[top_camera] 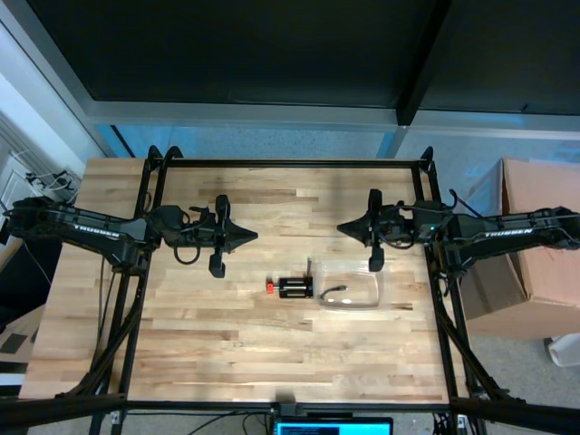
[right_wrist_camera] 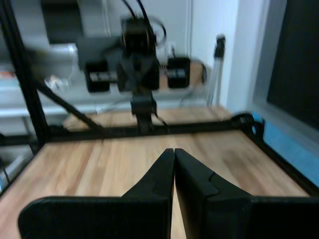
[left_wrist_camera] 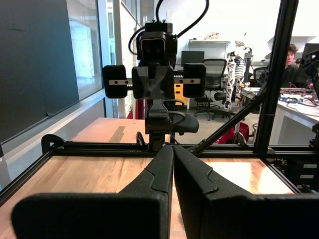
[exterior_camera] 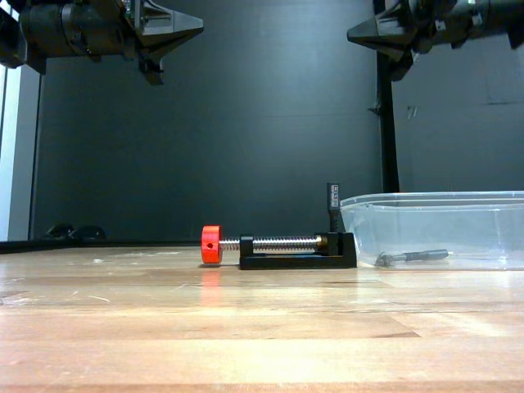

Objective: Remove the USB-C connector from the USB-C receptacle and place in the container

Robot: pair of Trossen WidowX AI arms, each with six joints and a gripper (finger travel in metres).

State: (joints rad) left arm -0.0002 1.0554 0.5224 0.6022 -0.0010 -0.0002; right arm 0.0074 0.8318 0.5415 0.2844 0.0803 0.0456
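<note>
Evidently the task appears complete: the black USB-C connector on its short cable (exterior_camera: 413,256) lies free inside the clear plastic container (exterior_camera: 458,214), clear of the upright black USB-C receptacle (exterior_camera: 332,201). The left tool (top_camera: 253,236) and right tool (top_camera: 341,227) hang above the wooden table (top_camera: 227,344), both pressed together and empty.

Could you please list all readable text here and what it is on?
"TROSSEN": black left arm, behind shut left gripper, raised above the table.
"TROSSEN": black right arm, behind shut right gripper, likewise raised.
Label on black upright receptacle: too small to read.
USB-C connector lying in clear plastic container: no text seen.
</note>
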